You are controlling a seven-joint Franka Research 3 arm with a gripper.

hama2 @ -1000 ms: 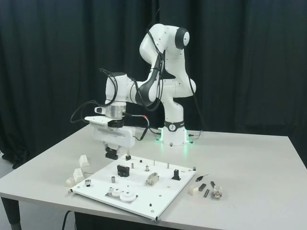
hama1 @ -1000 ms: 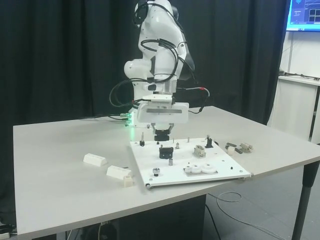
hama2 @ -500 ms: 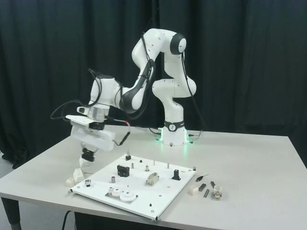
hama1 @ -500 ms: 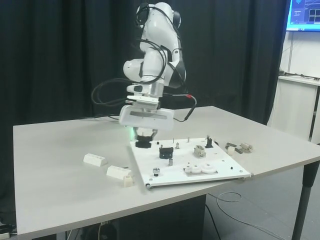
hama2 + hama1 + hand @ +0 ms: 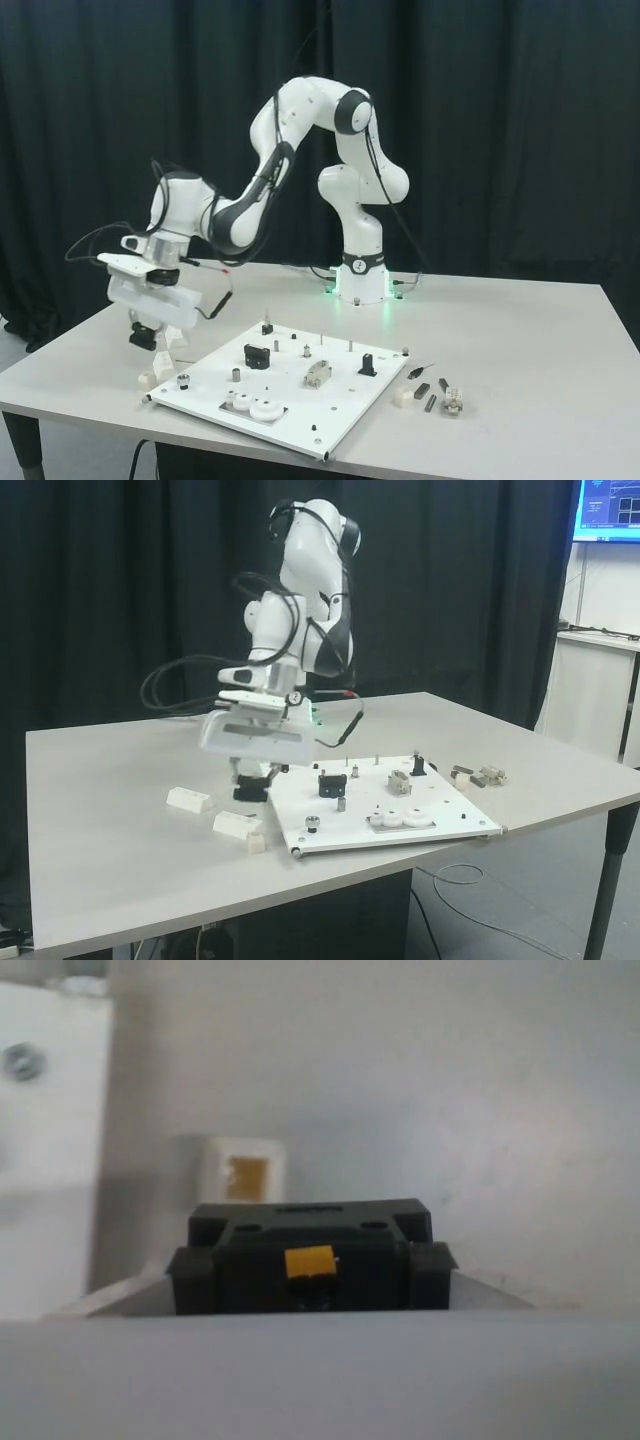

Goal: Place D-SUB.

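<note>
- The jaws are clamped narrow on a small black part, one finger on each side of it. Going by the task, I'd say that's the D-SUB. It's gripped by its short ends, probably so the mating face points straight down for seating.
- So the D-SUB is up in the air, not touching anything, hanging just off the edge of the white board and over bare bench.
- Directly under it in the wrist view is a little white block with a recess in its top. My guess is that's the target socket, since the part is lined up near it but not yet over it.
- Two more white blocks sit nearby on the bench, well apart from the board's own pegs and gears.
- The arm is stretched out low and sideways to get there, with its cable looping free.
- The loose bits on the far side of the board look unrelated.
</note>
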